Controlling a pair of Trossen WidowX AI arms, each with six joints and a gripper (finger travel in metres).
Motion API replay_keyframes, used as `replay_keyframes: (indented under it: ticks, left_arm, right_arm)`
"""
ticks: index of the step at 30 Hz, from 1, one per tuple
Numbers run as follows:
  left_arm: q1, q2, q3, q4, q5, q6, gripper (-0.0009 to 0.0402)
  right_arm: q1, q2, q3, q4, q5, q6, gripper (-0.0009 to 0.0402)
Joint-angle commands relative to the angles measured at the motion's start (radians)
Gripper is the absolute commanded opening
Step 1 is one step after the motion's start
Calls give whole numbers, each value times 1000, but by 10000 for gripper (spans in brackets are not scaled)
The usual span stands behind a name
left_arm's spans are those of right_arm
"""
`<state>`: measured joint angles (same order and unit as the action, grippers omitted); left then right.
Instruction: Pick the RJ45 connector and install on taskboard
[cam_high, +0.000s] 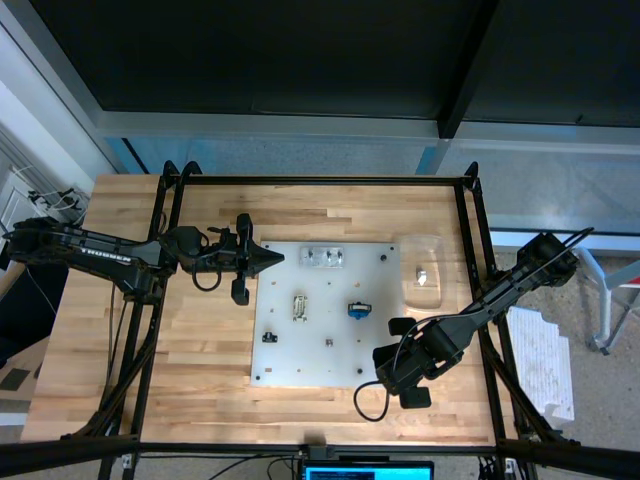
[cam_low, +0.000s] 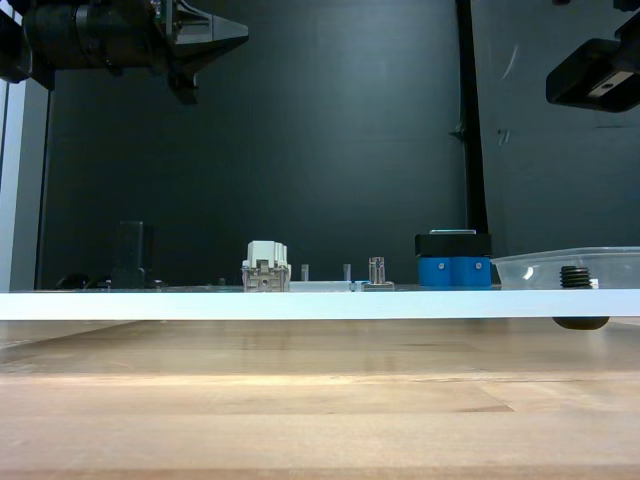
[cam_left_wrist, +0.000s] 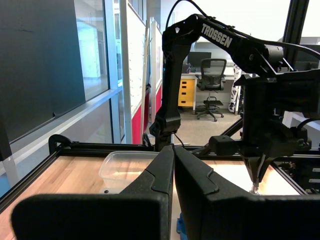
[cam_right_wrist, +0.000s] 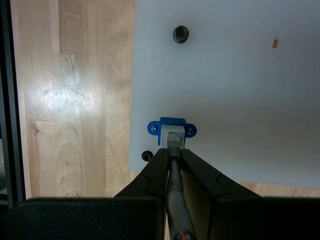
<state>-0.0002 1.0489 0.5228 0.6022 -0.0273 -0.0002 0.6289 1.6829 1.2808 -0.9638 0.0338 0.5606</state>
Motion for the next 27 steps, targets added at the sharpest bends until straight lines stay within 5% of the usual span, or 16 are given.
replay_keyframes:
  ticks: [1,27]
  left_arm:
    - [0,0,0,0,0,0,0]
    - [0,0,0,0,0,0,0]
  right_arm:
    - [0,17,-2,11,0,0,0]
    - [4,18,-4,13,-2,0,0]
